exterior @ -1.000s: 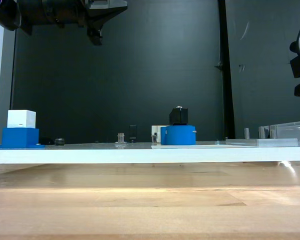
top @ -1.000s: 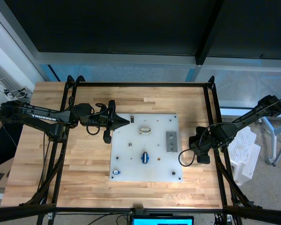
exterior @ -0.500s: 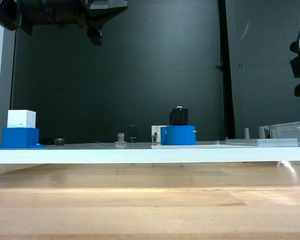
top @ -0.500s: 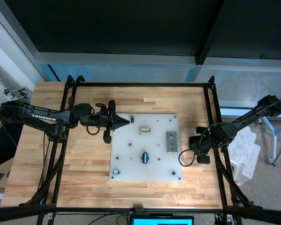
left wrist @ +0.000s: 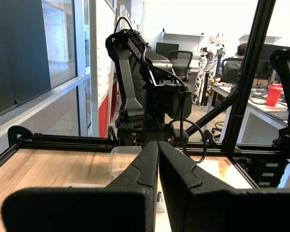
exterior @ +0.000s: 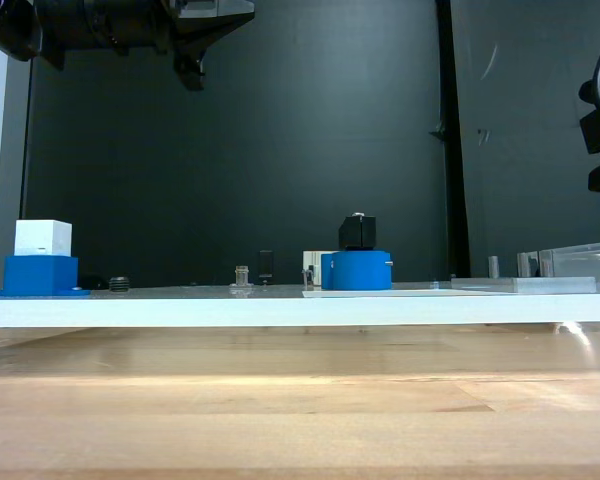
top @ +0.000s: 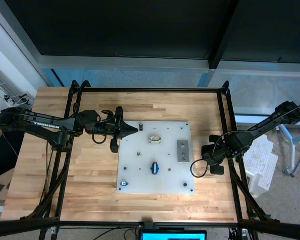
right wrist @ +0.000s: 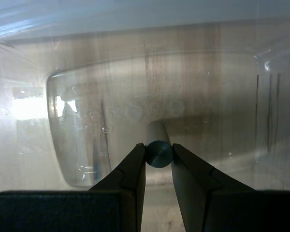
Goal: Pick the 16mm cylinder and install on the taskboard
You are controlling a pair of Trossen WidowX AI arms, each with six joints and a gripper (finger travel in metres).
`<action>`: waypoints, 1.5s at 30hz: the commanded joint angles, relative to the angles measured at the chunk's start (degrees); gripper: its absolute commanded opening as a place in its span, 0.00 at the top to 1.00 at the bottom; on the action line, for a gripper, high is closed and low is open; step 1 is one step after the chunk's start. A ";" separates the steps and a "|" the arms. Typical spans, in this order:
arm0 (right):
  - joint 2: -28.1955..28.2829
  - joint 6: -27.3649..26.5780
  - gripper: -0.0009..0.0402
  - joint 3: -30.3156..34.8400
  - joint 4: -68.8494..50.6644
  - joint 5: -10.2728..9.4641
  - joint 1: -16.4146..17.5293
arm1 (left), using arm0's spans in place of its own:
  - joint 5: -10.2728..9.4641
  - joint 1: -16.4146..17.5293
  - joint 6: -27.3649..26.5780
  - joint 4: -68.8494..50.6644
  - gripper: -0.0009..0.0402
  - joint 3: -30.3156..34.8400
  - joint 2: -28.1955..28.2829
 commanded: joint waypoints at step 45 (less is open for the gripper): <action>25.40 -4.33 0.98 33.18 -8.87 0.02 -8.46 | 0.02 0.02 0.00 0.02 0.98 0.00 0.00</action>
